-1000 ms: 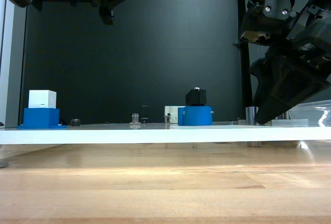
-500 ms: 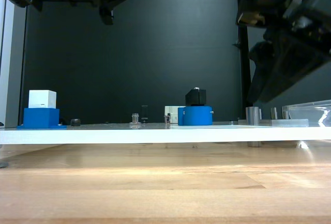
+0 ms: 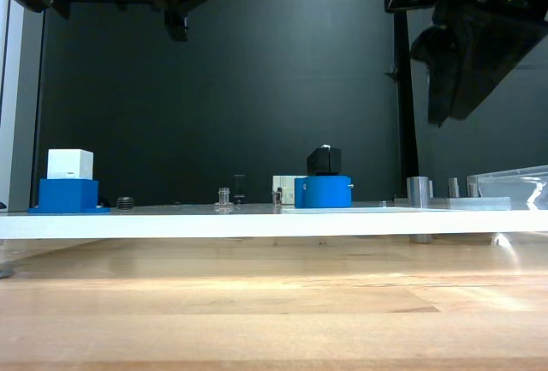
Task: Pick the 16mm cylinder and install on the taskboard
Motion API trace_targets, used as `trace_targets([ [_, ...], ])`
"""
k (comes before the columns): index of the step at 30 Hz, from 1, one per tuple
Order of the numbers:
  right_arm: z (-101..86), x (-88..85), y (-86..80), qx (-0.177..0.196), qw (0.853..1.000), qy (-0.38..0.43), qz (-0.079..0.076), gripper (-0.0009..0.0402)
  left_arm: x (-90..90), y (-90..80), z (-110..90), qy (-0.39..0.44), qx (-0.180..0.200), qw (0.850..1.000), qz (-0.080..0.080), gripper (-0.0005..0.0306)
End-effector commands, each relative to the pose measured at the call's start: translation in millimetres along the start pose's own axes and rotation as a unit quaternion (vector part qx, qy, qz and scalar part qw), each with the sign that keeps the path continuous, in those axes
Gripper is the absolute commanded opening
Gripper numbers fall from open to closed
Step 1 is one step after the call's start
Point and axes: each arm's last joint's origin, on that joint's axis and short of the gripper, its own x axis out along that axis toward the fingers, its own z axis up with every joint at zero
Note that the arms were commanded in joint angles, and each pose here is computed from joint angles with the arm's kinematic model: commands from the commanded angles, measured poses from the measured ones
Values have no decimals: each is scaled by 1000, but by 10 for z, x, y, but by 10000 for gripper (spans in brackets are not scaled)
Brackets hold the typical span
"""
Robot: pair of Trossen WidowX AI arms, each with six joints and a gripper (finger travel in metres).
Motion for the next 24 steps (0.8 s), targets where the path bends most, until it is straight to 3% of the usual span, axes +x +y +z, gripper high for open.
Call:
trace_targets([
  [1,13,-43,0,-1,1000,11,8,220,0,1,0,0,0,1000,0,0],
  [9,14,13,19,-3,1000,18,2,220,0,1,0,0,0,1000,0,0],
  [14,53,-4,10,2,1000,-4,9,220,0,0,0,0,0,1000,0,0],
  [19,112,-160,-180,29,995,-93,36,219,0,1,0,0,0,1000,0,0],
  [24,142,-275,-378,39,977,-199,66,219,1,1,-1,0,0,1000,0,0],
])
